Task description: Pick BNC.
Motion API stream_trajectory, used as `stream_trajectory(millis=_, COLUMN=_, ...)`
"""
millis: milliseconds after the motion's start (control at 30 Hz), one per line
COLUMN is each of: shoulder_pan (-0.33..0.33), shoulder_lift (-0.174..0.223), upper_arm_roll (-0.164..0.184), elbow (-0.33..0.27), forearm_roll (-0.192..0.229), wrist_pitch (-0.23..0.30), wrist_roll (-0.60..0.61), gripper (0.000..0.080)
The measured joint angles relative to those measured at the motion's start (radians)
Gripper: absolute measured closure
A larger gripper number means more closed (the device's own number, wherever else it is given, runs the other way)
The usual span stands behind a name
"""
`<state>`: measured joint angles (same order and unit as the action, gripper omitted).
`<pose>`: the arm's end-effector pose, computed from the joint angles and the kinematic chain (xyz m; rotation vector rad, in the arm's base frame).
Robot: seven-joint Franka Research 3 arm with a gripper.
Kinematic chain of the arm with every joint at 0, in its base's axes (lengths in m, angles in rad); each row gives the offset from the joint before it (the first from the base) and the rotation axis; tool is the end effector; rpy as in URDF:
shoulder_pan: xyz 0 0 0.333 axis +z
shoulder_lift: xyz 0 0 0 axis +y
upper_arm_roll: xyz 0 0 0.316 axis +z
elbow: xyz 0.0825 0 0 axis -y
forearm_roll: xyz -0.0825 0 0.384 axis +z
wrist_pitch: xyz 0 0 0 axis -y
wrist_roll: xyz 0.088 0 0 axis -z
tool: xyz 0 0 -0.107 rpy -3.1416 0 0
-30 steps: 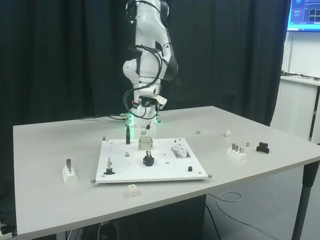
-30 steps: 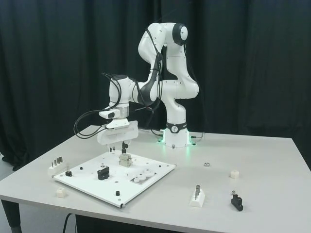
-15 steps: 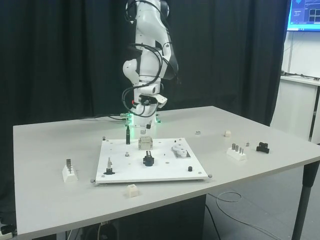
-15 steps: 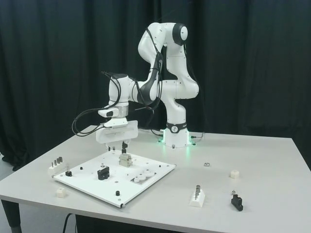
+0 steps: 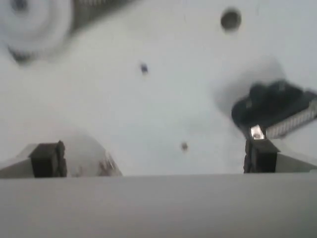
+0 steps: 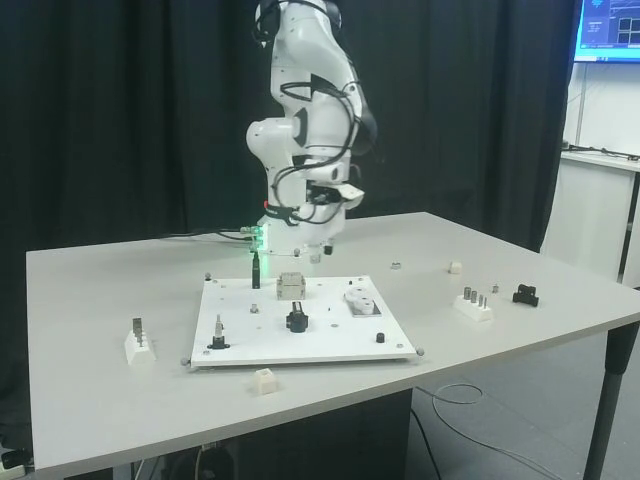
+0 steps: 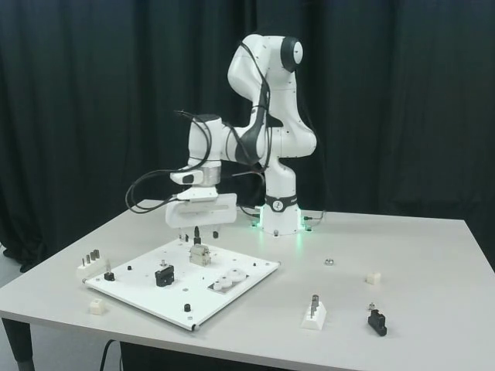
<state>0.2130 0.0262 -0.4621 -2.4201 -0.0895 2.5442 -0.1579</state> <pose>0.4830 -0.1219 0.3082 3.0542 -0.0290 0.1297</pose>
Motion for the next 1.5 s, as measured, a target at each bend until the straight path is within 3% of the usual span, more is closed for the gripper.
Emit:
stream_trajectory(millis=300, shoulder_pan=0.035, shoulder_lift=-0.001, upper_arm_roll=0.090, elbow=0.037, forearm_roll=0.001, wrist_pitch=-0.041, wrist_roll=0.205, gripper=0.0003)
stream_trajectory(millis=733, shoulder_pan=0.064, shoulder_lift=-0.004, upper_arm_roll=0.264, elbow=0.111, forearm_roll=0.006, wrist_pitch=-0.145, wrist_roll=0.471, gripper=0.0003)
stream_trajectory(millis=1033, shoulder_pan=0.065, shoulder_lift=0.001, upper_arm_roll=0.386, elbow=0.141, forearm_roll=0.014, wrist_pitch=-0.163, wrist_roll=0.622, gripper=0.0003)
stream_trajectory(millis=1267, shoulder_pan=0.066, shoulder_lift=0.032, upper_arm_roll=0.466, elbow=0.174, forearm_roll=0.033, wrist_pitch=-0.163, wrist_roll=0.714, gripper=0.0002)
stream_trajectory(millis=1500, shoulder_pan=0.067, shoulder_lift=0.101, upper_arm_roll=0.536, elbow=0.240, forearm_roll=0.045, wrist_pitch=-0.159, wrist_roll=0.791, gripper=0.0002)
